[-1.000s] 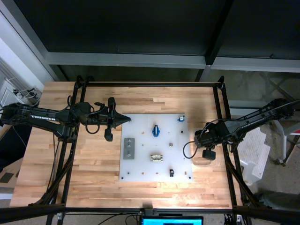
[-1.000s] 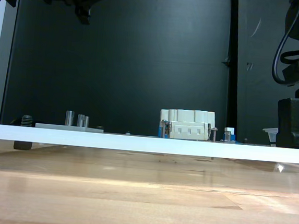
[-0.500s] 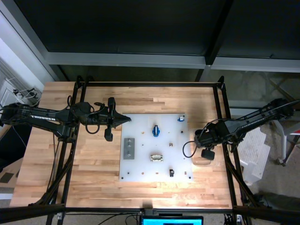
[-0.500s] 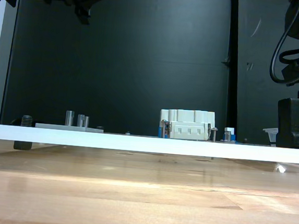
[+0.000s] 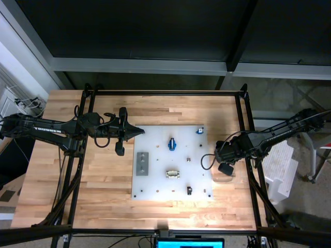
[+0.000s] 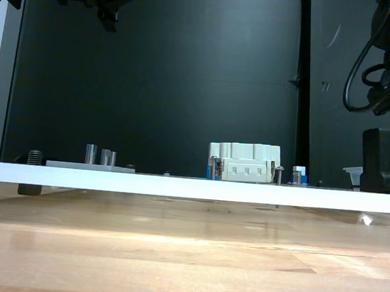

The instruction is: Pick the 16mm bar and install on taskboard

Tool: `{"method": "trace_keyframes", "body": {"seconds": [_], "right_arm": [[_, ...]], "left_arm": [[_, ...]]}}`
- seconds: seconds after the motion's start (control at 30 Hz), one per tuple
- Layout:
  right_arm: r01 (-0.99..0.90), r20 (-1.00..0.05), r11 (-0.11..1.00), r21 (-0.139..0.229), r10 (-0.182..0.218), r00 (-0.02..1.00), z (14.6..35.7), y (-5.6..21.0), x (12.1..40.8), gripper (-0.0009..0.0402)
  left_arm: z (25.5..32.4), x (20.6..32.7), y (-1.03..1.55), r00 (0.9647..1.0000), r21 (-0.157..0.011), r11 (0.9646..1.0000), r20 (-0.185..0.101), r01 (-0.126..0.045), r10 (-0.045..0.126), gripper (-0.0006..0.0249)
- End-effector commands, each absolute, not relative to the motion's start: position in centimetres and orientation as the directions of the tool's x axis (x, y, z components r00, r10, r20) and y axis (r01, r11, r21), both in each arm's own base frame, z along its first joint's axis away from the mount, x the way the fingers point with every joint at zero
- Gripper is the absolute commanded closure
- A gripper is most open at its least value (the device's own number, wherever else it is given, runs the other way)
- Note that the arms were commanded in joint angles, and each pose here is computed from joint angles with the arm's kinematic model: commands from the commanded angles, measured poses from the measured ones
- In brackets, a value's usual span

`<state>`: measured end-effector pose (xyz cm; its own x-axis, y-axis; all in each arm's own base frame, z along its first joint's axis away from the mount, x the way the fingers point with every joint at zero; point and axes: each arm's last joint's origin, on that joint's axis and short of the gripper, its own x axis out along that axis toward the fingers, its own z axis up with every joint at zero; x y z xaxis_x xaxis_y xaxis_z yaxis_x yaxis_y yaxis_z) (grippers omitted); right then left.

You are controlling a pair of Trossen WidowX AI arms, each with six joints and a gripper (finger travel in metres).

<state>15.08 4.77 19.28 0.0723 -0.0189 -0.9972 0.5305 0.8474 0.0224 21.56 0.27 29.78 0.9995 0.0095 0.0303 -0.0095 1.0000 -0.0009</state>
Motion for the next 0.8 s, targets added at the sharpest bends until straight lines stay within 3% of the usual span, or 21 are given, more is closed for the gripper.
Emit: {"method": "trace_keyframes", "body": {"seconds": [0.03, 0.23, 0.33, 0.43, 0.5, 0.8], "right_arm": [[0.605, -0.996, 0.795, 0.034, -0.02, 0.083, 19.3, 4.8, 15.2, 0.036], [0.699, -0.981, 0.711, 0.073, -0.075, 0.179, 19.4, 4.8, 16.0, 0.0271], [0.733, -0.976, 0.677, 0.068, -0.107, 0.189, 19.2, 4.7, 16.2, 0.0232], [0.743, -0.979, 0.667, 0.056, -0.108, 0.172, 18.9, 4.8, 16.4, 0.0205], [0.744, -0.982, 0.667, 0.041, -0.111, 0.155, 18.6, 4.8, 16.6, 0.0196], [0.752, -0.988, 0.659, -0.01, -0.124, 0.095, 17.5, 5.0, 16.9, 0.0194]], "left_arm": [[29.77, 21.6, 0.27, 0.9995, -0.001, 1.0, 0.03, -0.01, 0.01, 0.0242], [29.77, 21.6, 0.27, 0.9995, -0.001, 1.0, 0.03, -0.01, 0.01, 0.0242], [29.77, 21.6, 0.27, 0.9995, -0.001, 1.0, 0.03, -0.01, 0.01, 0.0242], [29.82, 21.6, 0.27, 0.9994, 0.002, 0.9999, 0.035, -0.01, 0.01, 0.0242], [29.84, 21.6, 0.28, 0.9993, 0.017, 0.9998, 0.036, -0.012, 0.011, 0.0242], [29.81, 21.6, 0.28, 0.9994, 0.017, 0.9998, 0.034, -0.011, 0.01, 0.0242]]}}
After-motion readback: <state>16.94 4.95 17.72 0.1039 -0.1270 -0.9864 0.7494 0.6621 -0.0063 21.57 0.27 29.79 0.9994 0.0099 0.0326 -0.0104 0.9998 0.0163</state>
